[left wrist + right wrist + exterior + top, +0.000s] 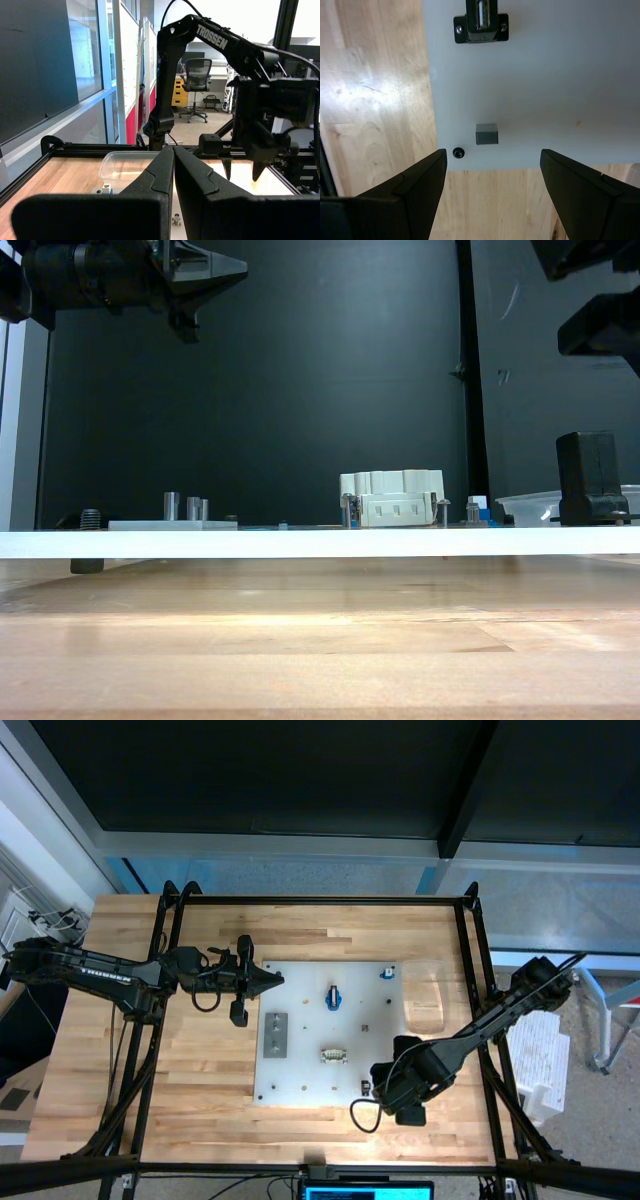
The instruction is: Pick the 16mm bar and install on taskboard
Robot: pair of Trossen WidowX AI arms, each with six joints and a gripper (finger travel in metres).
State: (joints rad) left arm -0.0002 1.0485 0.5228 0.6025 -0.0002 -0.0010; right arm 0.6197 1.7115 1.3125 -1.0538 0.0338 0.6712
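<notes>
The white taskboard (310, 1080) lies flat at the table's middle, carrying a grey metal block (275, 1033), a blue part (333, 997) and a silver connector (334, 1055). No 16mm bar shows in either gripper; it is out of view. My left gripper (273, 978) hovers high over the board's far left corner, fingers (155, 175) pressed together with nothing between them. My right gripper (385, 1090) points down over the board's near right corner, open (492, 154) and holding nothing. Below it are the board's edge (520, 160), a small grey square (486, 134) and a black screw (458, 152).
A clear plastic tray (424, 1002) sits on the wood just right of the board. Short pegs (171, 506) stand on the grey block (172, 524), and the connector (392, 498) rises mid-board. A black frame (470, 935) borders the table.
</notes>
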